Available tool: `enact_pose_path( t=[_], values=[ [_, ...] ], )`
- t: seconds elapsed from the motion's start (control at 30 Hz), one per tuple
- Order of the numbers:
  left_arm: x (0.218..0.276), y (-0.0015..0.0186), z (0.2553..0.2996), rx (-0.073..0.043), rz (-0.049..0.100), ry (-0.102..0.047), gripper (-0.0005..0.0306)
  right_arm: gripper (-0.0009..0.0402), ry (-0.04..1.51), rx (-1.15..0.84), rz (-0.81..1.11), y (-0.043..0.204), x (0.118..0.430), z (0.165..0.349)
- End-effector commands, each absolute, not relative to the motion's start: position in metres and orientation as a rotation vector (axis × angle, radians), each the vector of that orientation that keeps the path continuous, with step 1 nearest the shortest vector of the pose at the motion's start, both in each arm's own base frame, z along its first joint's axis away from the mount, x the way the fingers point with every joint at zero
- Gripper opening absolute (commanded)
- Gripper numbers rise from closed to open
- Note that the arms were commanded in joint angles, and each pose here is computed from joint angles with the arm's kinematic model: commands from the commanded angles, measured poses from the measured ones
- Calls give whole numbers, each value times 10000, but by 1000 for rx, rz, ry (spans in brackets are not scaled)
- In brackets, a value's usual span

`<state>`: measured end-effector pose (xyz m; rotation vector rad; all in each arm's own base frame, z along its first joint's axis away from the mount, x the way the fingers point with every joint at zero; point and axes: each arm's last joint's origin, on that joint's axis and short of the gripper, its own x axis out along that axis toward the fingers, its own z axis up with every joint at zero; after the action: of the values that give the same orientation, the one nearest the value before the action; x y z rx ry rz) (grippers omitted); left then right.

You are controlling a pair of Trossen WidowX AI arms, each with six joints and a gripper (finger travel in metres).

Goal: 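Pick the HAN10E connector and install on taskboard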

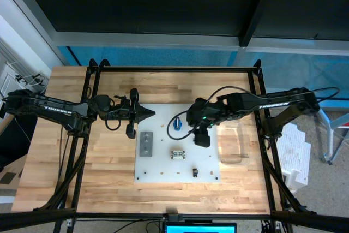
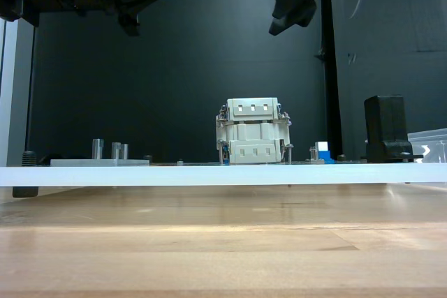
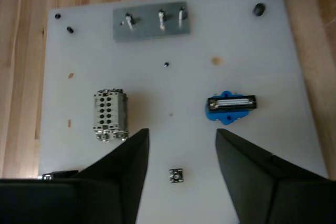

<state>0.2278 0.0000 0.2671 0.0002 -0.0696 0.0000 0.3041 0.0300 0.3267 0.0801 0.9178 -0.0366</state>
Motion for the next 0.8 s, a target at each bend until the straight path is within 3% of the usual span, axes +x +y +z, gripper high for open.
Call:
enact_pose_path(
  t=[0.03, 0.33, 0.8],
  values=[
    [2279, 0, 2672, 0, 0, -70, 1, 117, 874, 73, -45, 217, 2921, 3247],
    [2279, 0, 2672, 0, 0, -70, 1, -1, 743, 37, -54, 68, 2673, 3234],
    [2279, 0, 2672, 0, 0, -70, 1, 0, 480, 50, -42, -91, 2423, 3199]
  ],
)
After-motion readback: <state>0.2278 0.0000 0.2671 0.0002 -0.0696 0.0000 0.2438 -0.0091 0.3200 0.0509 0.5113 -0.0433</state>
